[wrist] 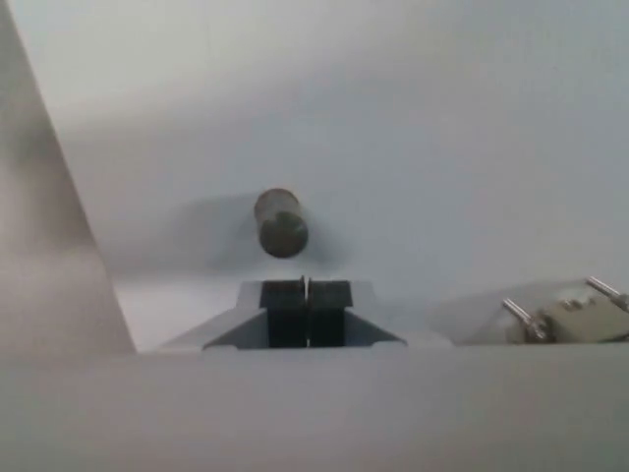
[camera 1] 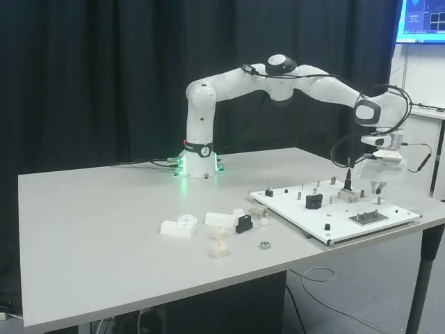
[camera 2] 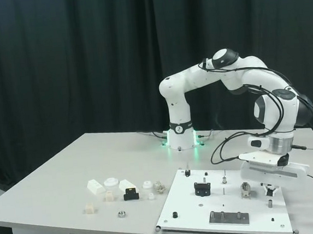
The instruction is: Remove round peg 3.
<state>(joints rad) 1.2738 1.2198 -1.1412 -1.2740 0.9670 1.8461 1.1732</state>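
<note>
gripper (wrist: pixel 306 295) is pinched closed on nothing, hovering over the white board's (camera 1: pixel 292 216) far corner – round peg (wrist: pixel 281 223) sits just beyond the fingertips. descending closed, it'd jam onto the peg top, not straddle it.

A flat white rectangular assembly board (camera 2: pixel 180 202) lies on the grey table (camera 2: pixel 68 168), at the table's front edge in the second room view, before the arm's white cylindrical base (camera 2: pixel 181 139). On the board stand a black block fixture (camera 2: pixel 202 188), several thin metal pins (camera 2: pixel 224 179) and a grey metal plate (camera 2: pixel 228 217) near the front edge. Left of the board in that view, a cluster of small white plastic blocks (camera 2: pixel 110 186) lies on the table, with a metal hex nut (camera 2: pixel 121 213) before them. The arm's two-fingered gripper (camera 2: pixel 269 188) hangs over the board's far right part. In the wrist view, a short grey round peg (wrist: pixel 282 224) stands on the board just beyond the black fingertips (wrist: pixel 284 296).
</note>
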